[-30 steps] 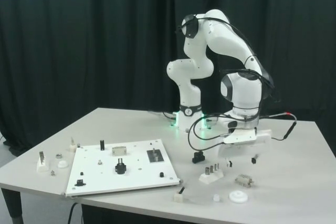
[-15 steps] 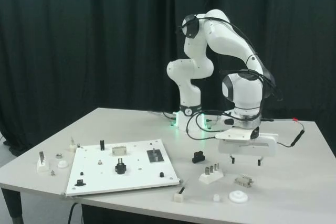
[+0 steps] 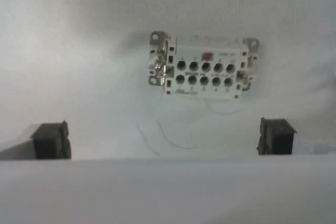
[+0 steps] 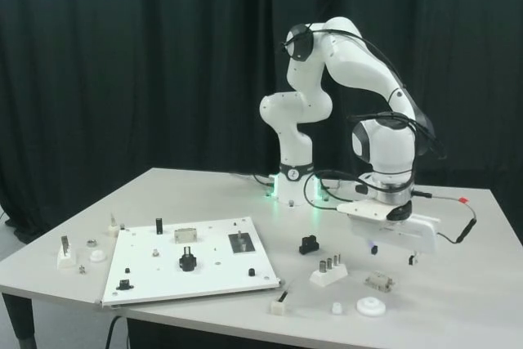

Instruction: Pick waterproof.

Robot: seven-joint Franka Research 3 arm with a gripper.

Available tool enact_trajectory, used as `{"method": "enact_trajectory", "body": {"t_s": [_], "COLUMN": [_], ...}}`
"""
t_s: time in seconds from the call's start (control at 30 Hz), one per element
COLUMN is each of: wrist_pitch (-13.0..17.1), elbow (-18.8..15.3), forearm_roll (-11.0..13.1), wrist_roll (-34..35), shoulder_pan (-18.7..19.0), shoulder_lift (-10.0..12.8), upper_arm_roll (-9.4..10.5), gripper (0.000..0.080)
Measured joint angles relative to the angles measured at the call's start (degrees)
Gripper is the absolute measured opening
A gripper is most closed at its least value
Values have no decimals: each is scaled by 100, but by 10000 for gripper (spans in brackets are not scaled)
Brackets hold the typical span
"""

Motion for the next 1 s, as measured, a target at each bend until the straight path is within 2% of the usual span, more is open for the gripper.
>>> {"method": "enact_trajectory", "body": {"t_s": [0.1,0.43,0.77,1.0], "wrist_pitch": [59,251,361,374], "elbow": [-5,-12,-28,-31], "forearm_roll": [6,6,7,8], "wrist_roll": [296,409,2229,3001], "shoulder_pan": [26,74,74,76], "shoulder_lift": [34,158,203,203], "upper_arm_roll": [0,-12,-45,-64], "gripper": [800,800,800,800]}}
